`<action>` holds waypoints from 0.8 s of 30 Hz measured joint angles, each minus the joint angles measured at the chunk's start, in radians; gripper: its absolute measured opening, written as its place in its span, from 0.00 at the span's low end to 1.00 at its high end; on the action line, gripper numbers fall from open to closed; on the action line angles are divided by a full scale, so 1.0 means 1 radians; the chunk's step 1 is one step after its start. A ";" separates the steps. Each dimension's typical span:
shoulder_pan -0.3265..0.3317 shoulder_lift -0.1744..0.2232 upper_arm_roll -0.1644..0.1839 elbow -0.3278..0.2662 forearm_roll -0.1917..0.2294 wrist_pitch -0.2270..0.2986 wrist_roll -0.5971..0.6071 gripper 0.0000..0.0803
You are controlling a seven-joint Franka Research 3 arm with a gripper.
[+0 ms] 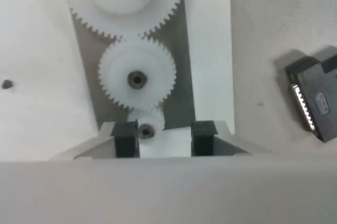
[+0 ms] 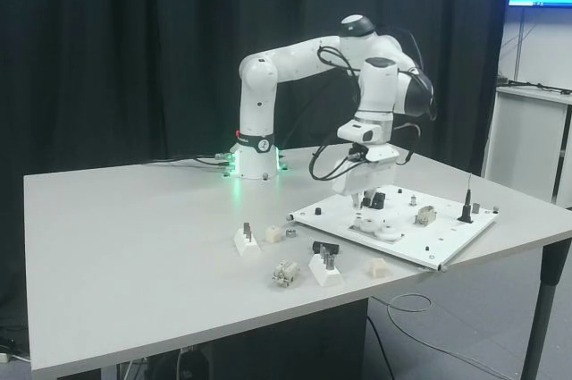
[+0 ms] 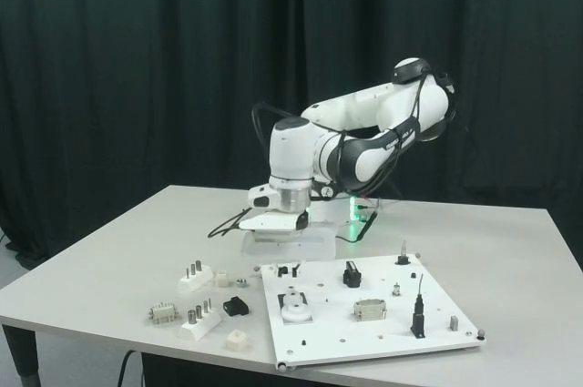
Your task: Insert small gear.
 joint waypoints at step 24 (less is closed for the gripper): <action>0.026 -0.002 -0.051 0.001 -0.013 -0.043 0.078 0.22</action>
